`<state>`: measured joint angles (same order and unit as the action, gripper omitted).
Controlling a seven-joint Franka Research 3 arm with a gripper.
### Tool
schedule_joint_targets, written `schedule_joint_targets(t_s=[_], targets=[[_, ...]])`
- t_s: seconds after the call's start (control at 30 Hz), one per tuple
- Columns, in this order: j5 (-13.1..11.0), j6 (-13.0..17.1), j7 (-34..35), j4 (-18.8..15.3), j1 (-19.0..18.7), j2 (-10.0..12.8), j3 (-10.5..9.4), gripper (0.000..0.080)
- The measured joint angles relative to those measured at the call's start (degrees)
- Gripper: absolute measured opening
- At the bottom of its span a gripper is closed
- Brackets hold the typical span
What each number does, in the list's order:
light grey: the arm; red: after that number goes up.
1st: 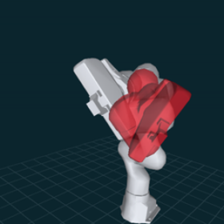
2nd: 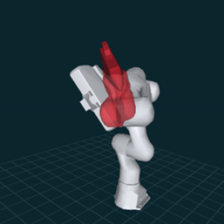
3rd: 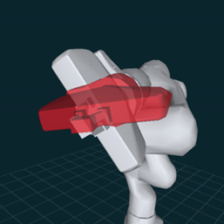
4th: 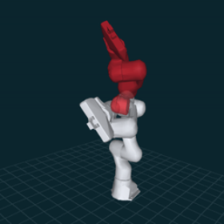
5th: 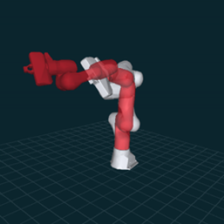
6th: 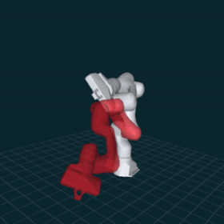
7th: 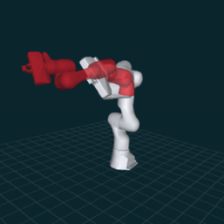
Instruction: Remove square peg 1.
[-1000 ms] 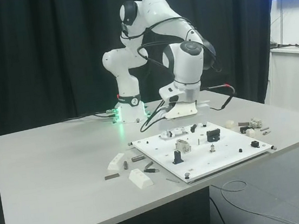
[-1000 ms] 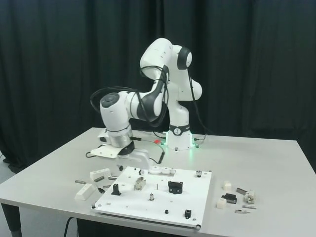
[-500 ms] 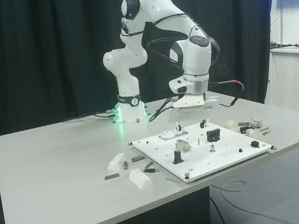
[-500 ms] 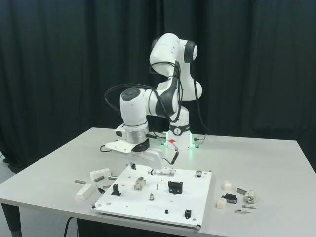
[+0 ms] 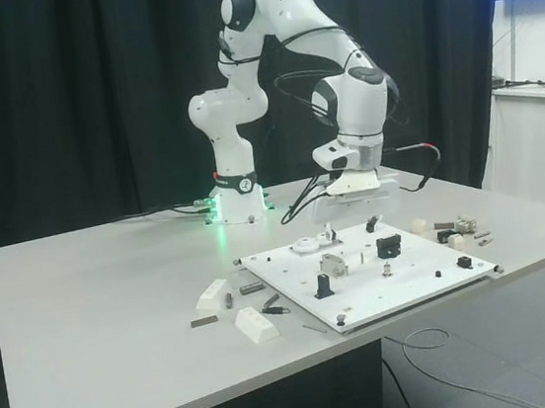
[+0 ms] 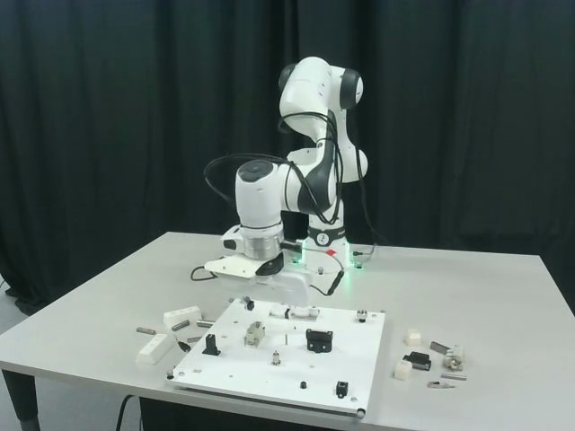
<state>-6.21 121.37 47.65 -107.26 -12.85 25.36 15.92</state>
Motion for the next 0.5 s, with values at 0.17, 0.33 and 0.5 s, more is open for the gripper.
schedule_joint_targets(t_s=[0.17, 0.33, 0.5], targets=[[-0.21, 4.25, 0.00, -2.62, -0.03, -0.44, -0.20, 0.0800], [-0.64, 8.30, 0.00, -4.93, -0.03, -0.64, -0.43, 0.0800], [-1.01, 11.44, -0.15, -6.99, -0.03, -0.94, -0.85, 0.0800]])
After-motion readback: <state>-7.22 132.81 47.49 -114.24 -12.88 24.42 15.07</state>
